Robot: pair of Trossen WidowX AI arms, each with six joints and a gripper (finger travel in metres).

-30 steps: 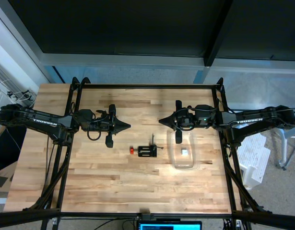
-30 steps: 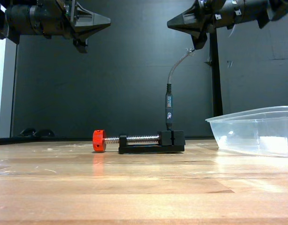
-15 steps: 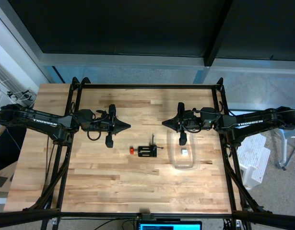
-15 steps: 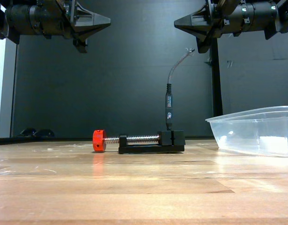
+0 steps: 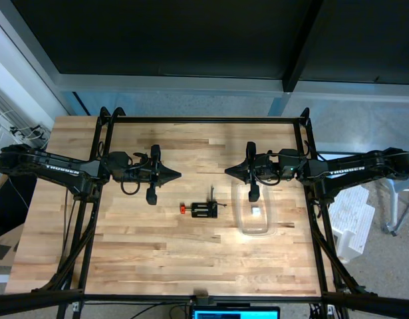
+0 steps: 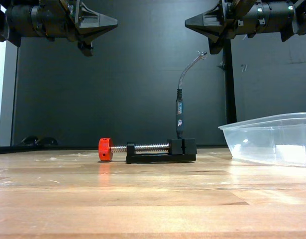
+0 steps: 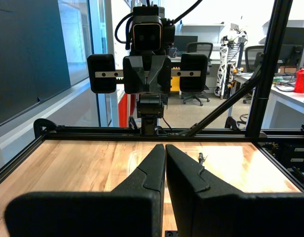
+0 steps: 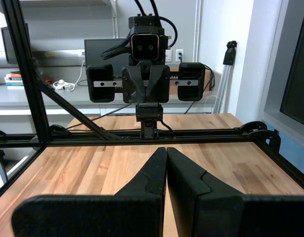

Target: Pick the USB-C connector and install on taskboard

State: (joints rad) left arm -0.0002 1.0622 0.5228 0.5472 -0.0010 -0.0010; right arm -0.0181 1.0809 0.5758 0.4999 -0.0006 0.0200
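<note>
In tray [image 5: 257, 227], white square [image 5: 256, 211]; hands [image 5: 177, 175] [image 5: 228, 171] aloft

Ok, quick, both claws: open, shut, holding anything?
Left claw: closed, empty, high up left of the taskboard.
Right claw: closed, empty, high up to its right.

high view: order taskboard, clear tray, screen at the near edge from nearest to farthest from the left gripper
From the left gripper, raised left of centre (right gripper raised opposite it):
1. taskboard, centre.
2. clear tray, right side.
3. screen, near edge.
</note>
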